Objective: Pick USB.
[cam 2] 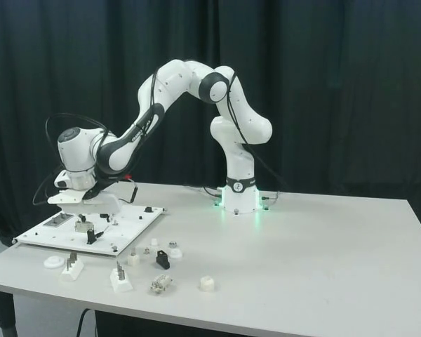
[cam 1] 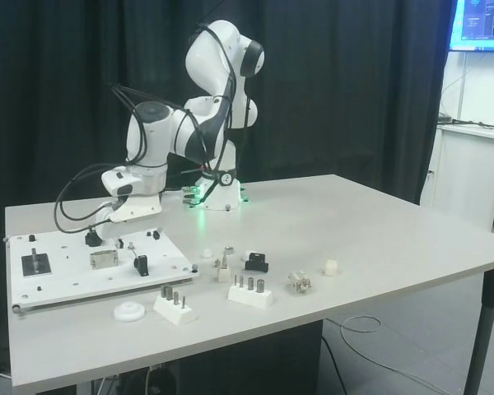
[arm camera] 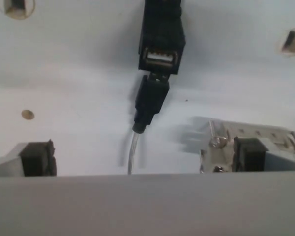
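— One big grey counter [cam 1: 379, 239] fills the scene, and the white Franka arm [cam 2: 175, 84] bends from its base down over the white board [cam 1: 66, 276] at the counter's end.

— And the tool?

— The tool [arm camera: 142, 160] hangs just above that board, spread wide and gripping nothing. In the wrist view both black fingertips [arm camera: 37, 158] sit well apart, one on each side of the cable.

— Where's the USB?

— The USB plug [arm camera: 151, 101], black, lies on the board between the fingertips, its nose right at the mouth of the black USB socket block [arm camera: 161, 42]. I can't tell whether it's seated. Its pale cable [arm camera: 132, 155] trails back under the tool.

— Anything beside it?

— A grey metal connector [arm camera: 221, 147] sits on the board just beside one fingertip. Off the board, small parts are scattered near the counter's front: white peg blocks [cam 1: 249, 292], a white gear [cam 1: 129, 311], a black bracket [cam 1: 256, 262], a small white cap [cam 1: 331, 267].
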Available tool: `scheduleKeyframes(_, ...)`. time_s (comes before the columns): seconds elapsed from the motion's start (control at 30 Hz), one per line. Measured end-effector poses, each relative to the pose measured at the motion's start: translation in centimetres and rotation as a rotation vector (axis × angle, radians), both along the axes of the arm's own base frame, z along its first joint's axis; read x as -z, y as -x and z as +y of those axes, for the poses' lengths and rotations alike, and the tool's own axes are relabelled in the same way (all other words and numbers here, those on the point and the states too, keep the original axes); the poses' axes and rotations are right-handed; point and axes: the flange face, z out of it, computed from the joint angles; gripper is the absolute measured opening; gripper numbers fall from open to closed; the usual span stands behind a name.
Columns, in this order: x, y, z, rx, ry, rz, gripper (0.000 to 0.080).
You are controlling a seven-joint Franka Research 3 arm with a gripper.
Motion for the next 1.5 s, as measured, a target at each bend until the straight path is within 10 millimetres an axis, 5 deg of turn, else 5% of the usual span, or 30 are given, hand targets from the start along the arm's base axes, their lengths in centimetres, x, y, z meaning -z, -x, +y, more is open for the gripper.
scheduleKeyframes(1.5,3.8,2.6,1.1,0.02,0.046,-0.103,0.08)
